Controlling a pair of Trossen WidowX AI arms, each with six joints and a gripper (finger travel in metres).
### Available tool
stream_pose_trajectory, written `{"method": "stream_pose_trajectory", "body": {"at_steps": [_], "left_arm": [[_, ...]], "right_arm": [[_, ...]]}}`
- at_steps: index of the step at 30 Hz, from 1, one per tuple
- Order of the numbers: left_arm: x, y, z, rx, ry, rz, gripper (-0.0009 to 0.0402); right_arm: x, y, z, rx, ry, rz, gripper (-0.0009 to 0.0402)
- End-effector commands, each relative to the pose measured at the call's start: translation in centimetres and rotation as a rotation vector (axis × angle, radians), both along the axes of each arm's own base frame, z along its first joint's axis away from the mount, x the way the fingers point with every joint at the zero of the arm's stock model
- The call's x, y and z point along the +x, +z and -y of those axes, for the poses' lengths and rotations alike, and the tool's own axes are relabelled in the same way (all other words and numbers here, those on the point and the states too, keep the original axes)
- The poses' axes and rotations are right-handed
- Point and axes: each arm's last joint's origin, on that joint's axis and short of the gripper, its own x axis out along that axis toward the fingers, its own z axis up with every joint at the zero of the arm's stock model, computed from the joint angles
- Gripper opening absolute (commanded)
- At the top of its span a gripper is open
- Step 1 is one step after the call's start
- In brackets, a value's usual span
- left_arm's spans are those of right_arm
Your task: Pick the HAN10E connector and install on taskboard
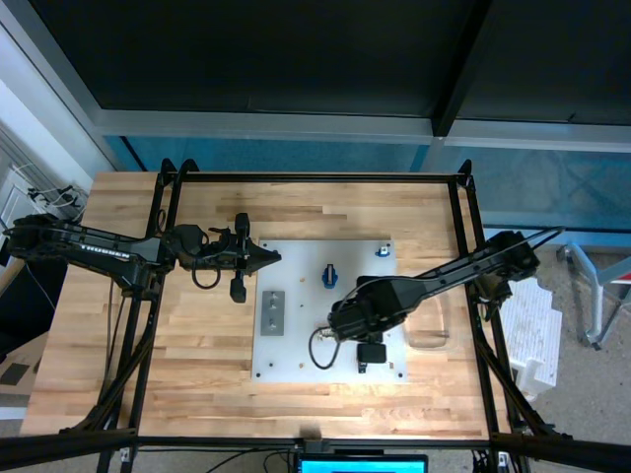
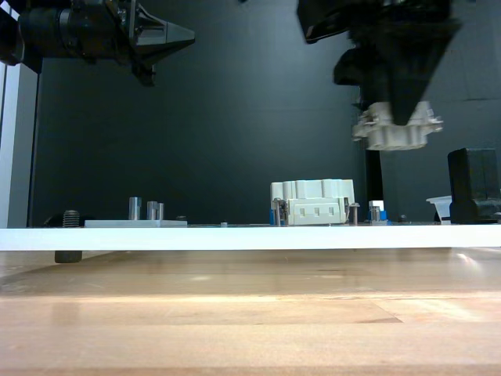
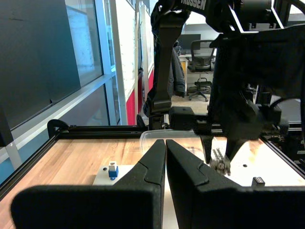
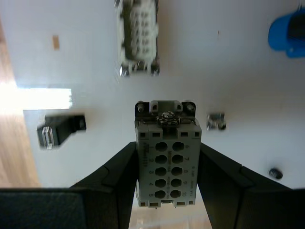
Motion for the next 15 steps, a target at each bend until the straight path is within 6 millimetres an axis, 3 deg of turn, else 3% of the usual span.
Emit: {"method": "stream_pose_trajectory", "body": {"at_steps": [1,15], "left_arm": [[0.0,0.0,0.0,0.000,0.000,0.001,0.0001],[0.0,0.0,0.0,0.000,0.000,0.001,0.0001]], "right_arm": [[1.3,-0.4,0.0,-0.001,0.002,-0.003,0.0013],[5.2,-1.2,-0.2,0.024,0.039,0.013,0.0013]]}}
